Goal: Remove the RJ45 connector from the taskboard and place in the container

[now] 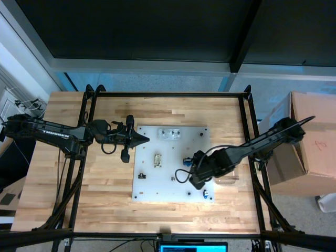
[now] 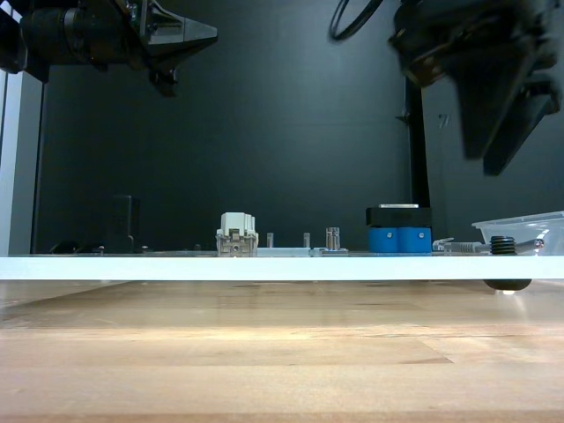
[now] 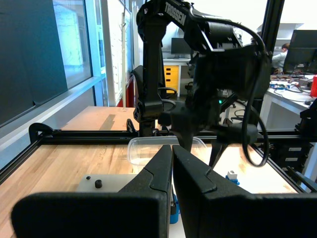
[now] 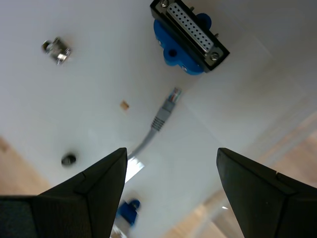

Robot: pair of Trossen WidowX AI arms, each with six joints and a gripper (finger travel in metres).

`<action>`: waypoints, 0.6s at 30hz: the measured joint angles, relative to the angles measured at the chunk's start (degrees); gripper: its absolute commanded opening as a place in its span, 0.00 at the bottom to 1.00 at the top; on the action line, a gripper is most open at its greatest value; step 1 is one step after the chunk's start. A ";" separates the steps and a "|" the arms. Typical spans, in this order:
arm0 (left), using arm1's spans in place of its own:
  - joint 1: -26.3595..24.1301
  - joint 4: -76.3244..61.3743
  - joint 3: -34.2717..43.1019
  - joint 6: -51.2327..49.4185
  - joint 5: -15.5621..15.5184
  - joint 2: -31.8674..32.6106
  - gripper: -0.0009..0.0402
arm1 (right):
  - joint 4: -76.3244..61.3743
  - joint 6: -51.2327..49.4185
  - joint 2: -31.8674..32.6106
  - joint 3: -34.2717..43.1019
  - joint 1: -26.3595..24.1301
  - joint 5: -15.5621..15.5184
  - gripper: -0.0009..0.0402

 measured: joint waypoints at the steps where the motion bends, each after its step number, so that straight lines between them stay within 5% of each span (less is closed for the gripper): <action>1: 0.00 0.00 0.00 0.00 0.00 0.00 0.02 | 0.28 0.74 0.94 0.24 -0.35 -0.04 0.63; 18: 0.00 0.02 0.00 0.00 0.00 0.00 0.02 | 4.15 3.13 11.69 1.88 -2.82 -1.81 0.63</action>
